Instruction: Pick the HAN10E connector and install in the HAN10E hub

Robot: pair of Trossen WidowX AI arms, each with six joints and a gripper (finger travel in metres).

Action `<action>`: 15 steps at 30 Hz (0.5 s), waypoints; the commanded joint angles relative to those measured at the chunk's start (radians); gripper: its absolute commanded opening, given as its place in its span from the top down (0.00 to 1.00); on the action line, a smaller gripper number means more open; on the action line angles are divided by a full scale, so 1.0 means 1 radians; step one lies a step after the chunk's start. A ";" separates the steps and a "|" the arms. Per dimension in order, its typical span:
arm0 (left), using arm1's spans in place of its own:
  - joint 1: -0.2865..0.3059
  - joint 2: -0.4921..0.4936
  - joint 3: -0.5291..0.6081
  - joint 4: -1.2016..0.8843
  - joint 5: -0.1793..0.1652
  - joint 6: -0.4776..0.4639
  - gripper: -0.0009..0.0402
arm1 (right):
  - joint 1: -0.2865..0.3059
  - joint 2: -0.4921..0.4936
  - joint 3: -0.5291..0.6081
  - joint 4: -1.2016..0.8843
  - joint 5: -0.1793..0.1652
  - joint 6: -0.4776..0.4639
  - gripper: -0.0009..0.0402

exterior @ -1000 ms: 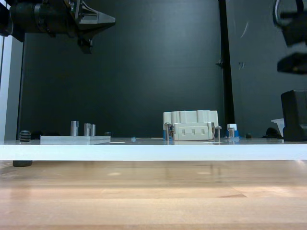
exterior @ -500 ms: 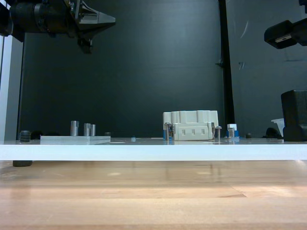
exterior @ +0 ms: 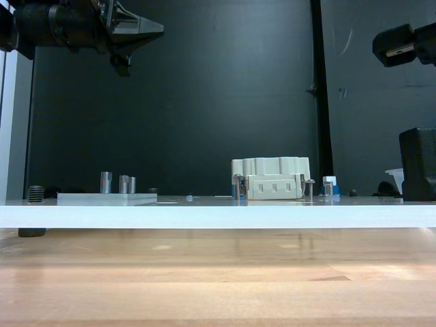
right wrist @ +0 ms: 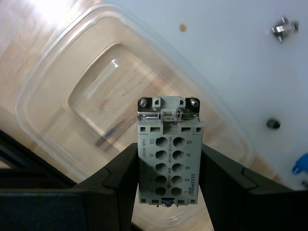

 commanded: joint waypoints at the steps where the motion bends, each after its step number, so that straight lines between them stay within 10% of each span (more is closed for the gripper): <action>1: 0.000 0.000 0.000 0.000 0.000 0.000 0.98 | 0.000 0.016 0.001 0.019 0.000 -0.124 0.95; 15: 0.000 0.000 0.000 0.000 0.000 0.000 0.98 | -0.018 0.108 0.073 0.054 0.005 -0.782 0.95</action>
